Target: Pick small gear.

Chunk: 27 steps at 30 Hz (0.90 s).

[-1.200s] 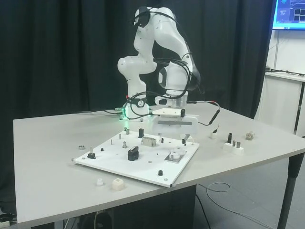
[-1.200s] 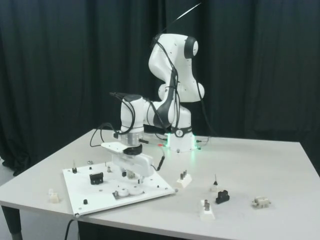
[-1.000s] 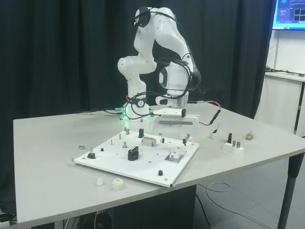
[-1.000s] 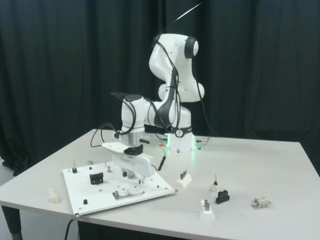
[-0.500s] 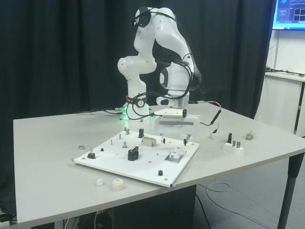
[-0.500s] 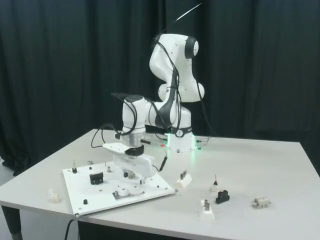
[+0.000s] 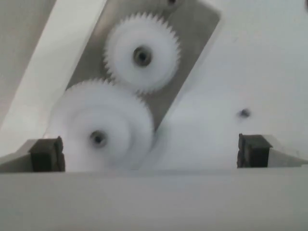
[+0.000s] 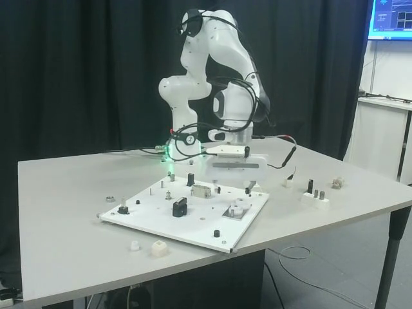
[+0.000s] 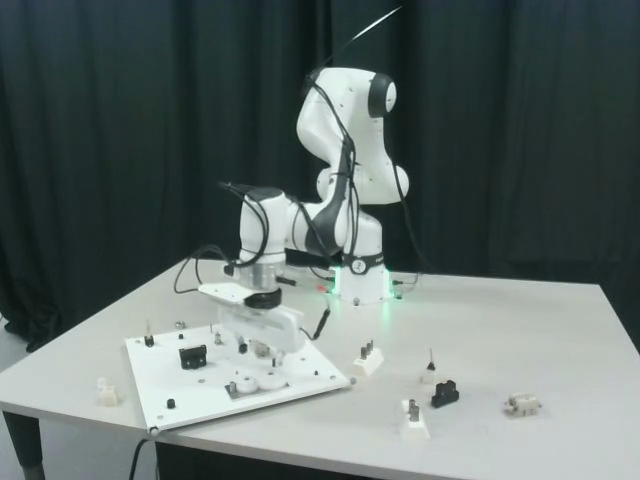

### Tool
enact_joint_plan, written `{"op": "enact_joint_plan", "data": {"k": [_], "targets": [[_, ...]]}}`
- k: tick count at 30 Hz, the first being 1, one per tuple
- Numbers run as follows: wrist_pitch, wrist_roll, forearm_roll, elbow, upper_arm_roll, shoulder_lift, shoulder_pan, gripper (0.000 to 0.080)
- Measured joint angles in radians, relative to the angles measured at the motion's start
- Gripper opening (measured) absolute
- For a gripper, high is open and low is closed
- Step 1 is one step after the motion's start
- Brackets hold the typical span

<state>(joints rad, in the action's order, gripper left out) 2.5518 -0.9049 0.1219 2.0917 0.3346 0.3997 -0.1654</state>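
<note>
Under the wrist camera you see two white gears meshed on a grey plate (image 7: pixel 192 29), the small gear (image 7: pixel 142 52) beyond the large gear (image 7: pixel 98 130), and the hand (image 7: pixel 149 151) with its fingers wide apart, neither gear between them; closing from here could catch the larger wheel. In the first room view the hand (image 8: pixel 235 187) hovers over the white board (image 8: pixel 154 219). In the second, the gears (image 9: pixel 255 383) sit near the board's worktop-side edge; no containers show.

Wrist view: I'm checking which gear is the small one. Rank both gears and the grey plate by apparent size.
1. Grey plate.
2. Gear nearer the gripper.
3. Farther gear.
The nearer gear looks larger, but nearness to the camera may exaggerate this.
</note>
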Motion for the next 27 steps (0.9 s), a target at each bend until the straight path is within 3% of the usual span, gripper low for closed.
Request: {"op": "enact_joint_plan", "data": {"k": [12, 27], "targets": [[0.014, 0.214, 0.000, -0.058, 0.063, 0.000, 0.033, 0.0800], [0.011, 0.451, 0.000, -0.178, 0.066, 0.032, 0.144, 0.0800]]}}
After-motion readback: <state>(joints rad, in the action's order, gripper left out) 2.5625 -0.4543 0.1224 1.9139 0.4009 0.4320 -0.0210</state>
